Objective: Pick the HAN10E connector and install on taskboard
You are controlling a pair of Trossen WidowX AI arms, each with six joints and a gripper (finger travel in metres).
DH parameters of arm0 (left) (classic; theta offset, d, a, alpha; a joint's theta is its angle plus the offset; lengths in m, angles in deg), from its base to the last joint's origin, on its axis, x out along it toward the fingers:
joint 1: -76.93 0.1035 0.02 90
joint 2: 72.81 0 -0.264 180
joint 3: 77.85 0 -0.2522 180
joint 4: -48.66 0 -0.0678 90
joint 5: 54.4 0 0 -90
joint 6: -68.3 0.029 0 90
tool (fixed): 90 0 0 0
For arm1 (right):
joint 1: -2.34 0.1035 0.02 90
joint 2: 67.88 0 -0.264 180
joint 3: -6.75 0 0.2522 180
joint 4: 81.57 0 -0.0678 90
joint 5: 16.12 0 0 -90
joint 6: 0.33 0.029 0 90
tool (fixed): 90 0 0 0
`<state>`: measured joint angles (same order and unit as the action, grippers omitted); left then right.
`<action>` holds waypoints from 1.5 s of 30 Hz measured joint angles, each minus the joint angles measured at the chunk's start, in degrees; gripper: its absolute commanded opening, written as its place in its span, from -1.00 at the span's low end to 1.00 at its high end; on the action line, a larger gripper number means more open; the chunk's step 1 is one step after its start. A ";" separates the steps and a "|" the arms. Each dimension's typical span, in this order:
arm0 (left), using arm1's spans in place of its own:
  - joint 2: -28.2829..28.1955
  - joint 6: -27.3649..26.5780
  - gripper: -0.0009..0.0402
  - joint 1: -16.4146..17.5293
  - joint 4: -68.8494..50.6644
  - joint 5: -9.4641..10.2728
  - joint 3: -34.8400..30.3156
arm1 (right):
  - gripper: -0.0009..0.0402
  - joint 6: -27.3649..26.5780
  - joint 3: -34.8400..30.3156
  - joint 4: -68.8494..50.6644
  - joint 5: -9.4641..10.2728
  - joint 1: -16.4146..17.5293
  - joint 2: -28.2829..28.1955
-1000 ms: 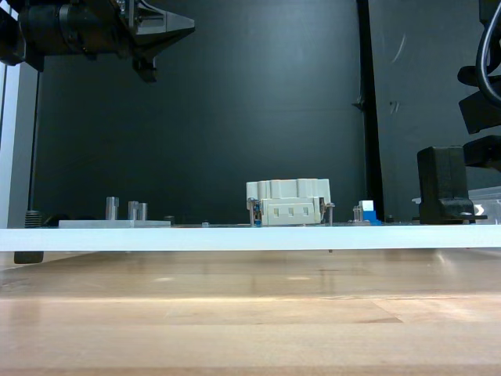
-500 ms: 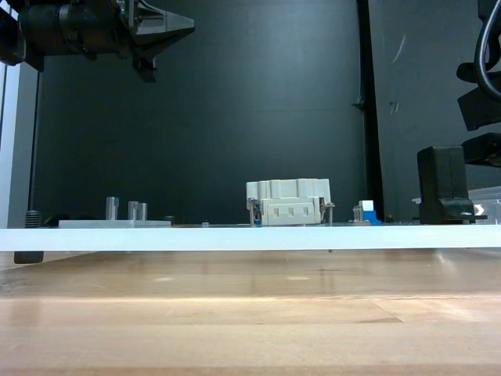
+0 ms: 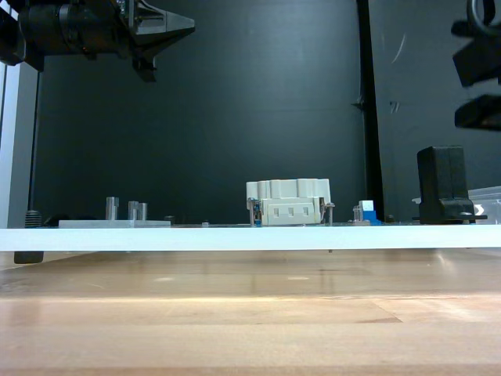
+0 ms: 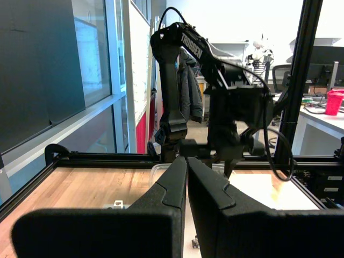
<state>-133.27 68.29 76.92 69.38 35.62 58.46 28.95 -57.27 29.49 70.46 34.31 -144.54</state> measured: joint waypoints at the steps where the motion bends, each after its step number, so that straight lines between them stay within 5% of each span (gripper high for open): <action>1: 0.00 0.00 -0.95 0.00 0.00 0.00 -0.02 | -0.84 0.00 -0.74 -1.20 -0.02 -0.04 0.24; 24: 0.00 0.02 -0.95 0.00 0.00 0.00 0.00 | -0.84 0.37 -10.80 -9.29 0.00 -3.50 0.00; 45: 0.00 0.02 -0.95 0.00 0.00 0.00 0.00 | -0.84 -6.29 -36.06 -13.46 -0.04 -12.33 -23.26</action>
<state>-133.27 68.31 76.92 69.38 35.62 58.46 22.65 -93.34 16.02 70.42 21.98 -167.80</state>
